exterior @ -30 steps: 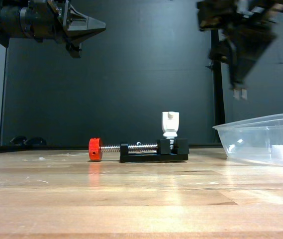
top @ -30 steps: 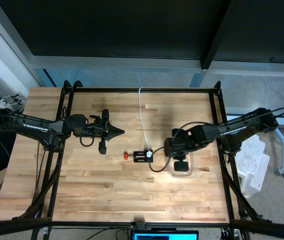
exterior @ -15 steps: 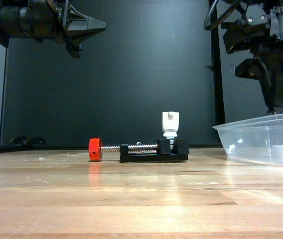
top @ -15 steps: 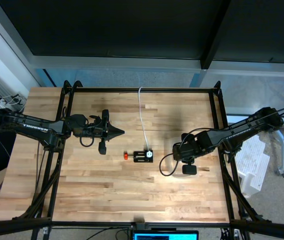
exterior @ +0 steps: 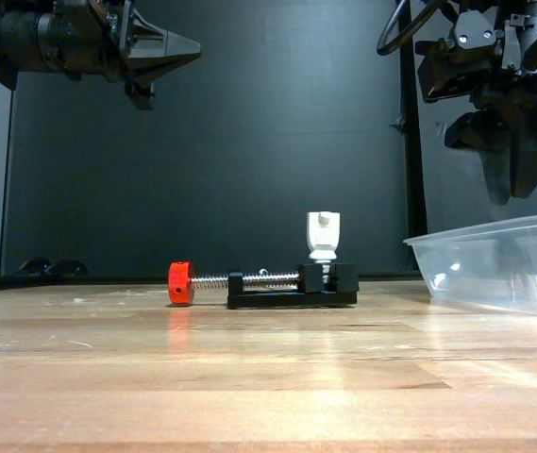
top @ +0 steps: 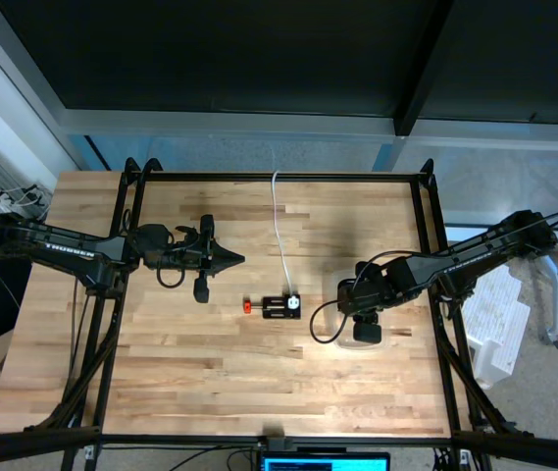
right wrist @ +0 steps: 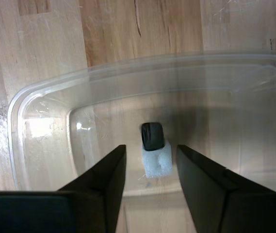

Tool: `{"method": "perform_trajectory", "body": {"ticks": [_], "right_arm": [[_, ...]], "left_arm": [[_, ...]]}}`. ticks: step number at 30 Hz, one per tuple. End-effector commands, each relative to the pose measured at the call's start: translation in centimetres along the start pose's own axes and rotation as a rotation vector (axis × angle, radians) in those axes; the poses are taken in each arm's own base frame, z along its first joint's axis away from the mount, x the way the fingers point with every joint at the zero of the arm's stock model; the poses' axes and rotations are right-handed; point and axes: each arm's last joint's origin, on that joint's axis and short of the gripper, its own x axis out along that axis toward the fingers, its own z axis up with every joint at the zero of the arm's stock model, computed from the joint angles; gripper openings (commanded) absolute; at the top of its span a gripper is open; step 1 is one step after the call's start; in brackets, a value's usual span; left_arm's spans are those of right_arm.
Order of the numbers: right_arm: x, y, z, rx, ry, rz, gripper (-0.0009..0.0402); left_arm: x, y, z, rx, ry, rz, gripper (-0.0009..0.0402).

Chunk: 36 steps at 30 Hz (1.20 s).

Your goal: Remove the power plug from the receptacle and place in the container

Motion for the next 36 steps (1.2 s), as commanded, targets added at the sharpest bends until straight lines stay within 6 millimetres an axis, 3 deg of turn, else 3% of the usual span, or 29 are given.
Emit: {"method": "perform_trajectory", "body": {"ticks": [1,8,21,27,36], "right_arm": [[0.0,0.0,0.0,0.001,0.002,-0.001,0.0179],[0.0,0.0,0.0,0.002,0.000,0.000,0.0214],[-2.0,-0.5,0.0,-0.036,-0.118,0.014,0.0207],[-4.0,-2.2,0.9,-0.058,-0.278,0.039,0.0140],[-6.8,-4.9,2.5,-0.077,-0.569,0.020,-0.0004]], "left_arm": [[0.0,0.0,0.0,0.000,0.000,0.000,0.0000],[0.0,0.0,0.0,0.000,0.000,0.000,0.0000],[0.0,0.0,0.0,0.000,0.000,0.000,0.0000],[0.0,0.0,0.0,0.000,0.000,0.000,0.0000],[0.0,0.0,0.0,0.000,0.000,0.000,0.0000]]}}
